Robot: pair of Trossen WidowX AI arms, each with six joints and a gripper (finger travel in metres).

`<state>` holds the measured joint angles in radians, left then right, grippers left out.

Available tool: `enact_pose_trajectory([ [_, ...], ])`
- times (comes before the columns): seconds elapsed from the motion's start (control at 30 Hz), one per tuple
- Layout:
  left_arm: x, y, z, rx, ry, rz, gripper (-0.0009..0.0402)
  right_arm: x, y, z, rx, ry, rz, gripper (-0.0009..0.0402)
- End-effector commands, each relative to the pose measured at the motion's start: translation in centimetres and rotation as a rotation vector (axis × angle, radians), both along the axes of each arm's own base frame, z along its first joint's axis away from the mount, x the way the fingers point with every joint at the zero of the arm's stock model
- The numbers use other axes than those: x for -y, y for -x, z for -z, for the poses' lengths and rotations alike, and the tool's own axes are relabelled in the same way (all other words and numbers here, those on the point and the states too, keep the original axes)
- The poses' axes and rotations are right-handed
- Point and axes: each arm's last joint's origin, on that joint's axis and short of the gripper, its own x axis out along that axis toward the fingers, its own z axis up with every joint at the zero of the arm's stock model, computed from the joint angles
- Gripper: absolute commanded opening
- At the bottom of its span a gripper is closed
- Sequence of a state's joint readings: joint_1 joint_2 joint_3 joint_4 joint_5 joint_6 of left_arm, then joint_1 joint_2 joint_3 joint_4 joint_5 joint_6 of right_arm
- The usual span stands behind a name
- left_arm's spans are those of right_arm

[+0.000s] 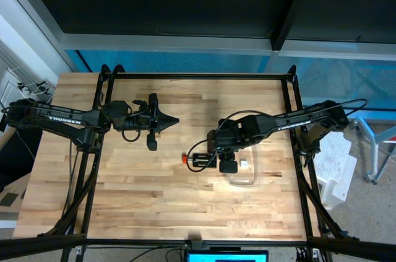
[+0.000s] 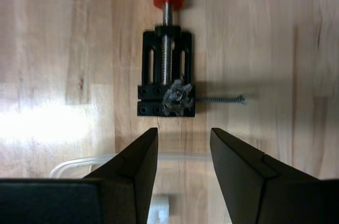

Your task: Pick the usb-c connector and install on the hub

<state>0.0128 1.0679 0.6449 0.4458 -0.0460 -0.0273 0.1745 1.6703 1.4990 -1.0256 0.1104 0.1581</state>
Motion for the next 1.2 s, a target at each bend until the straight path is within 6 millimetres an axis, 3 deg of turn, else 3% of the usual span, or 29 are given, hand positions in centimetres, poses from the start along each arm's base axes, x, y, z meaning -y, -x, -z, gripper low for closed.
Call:
enact_pose_trajectory([
  [0.03,0.0,0.0,0.0,0.0,0.0,0.0,0.0,0.8,0.5,-1.2,0.083,-0.007,0.0,0.0102],
  [0.3,0.0,0.0,0.0,0.0,0.0,0.0,0.0,3.0,3.1,-3.4,0.273,-0.01,0.023,0.0057],
  [0.73,0.0,0.0,0.0,0.0,0.0,0.0,0.0,5.0,6.3,-4.7,0.703,0.021,0.028,-0.0002],
  [1.2,0.0,0.0,0.0,0.0,0.0,0.0,0.0,6.0,9.1,-4.0,1.029,0.003,0.026,0.0],
])
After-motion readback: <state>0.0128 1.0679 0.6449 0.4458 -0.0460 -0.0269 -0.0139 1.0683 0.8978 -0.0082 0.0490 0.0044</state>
